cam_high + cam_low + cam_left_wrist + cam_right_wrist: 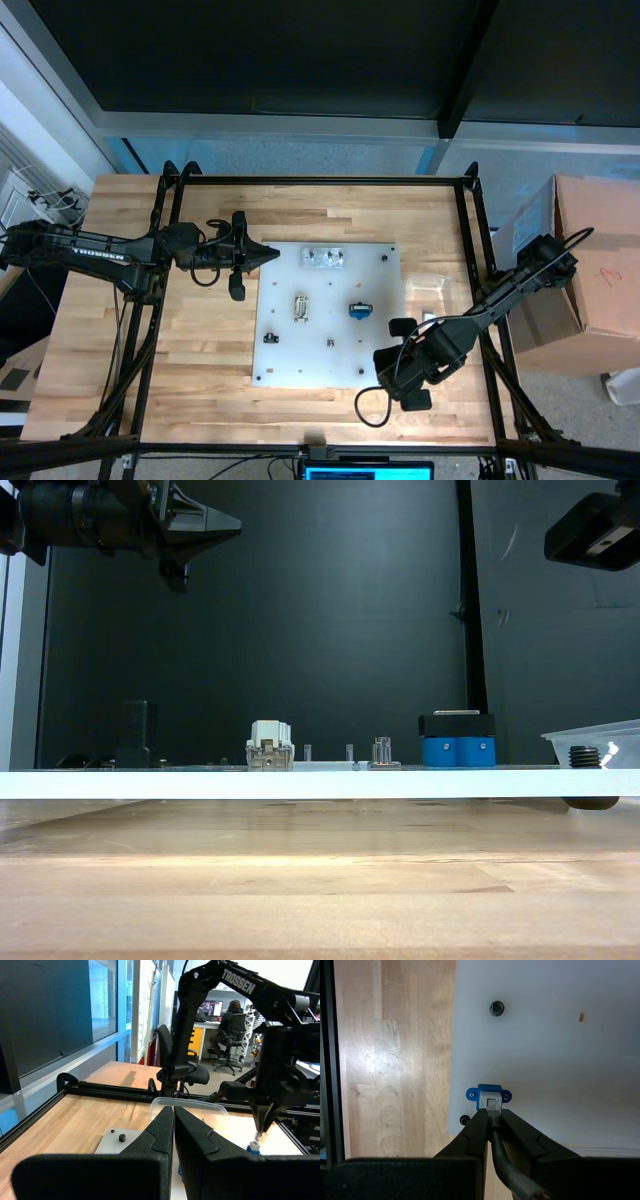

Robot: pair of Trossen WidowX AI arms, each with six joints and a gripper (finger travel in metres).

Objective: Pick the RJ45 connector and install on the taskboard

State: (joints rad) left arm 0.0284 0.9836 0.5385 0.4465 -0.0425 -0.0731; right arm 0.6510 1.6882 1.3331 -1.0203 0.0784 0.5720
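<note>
My right gripper is shut on the RJ45 connector, a clear plug on a black cable. Looking down its fingers, the plug lines up with the blue RJ45 seat on the white taskboard. In the left wrist view the right gripper points down, with the plug tip just above the blue seat and clear of it. The blue seat sits right of the board's middle. My left gripper hovers at the board's left edge, shut and holding nothing.
The board also carries a white connector block and a metal fixture. A clear plastic tub lies just right of the board. A cardboard box stands beyond the black frame on the right.
</note>
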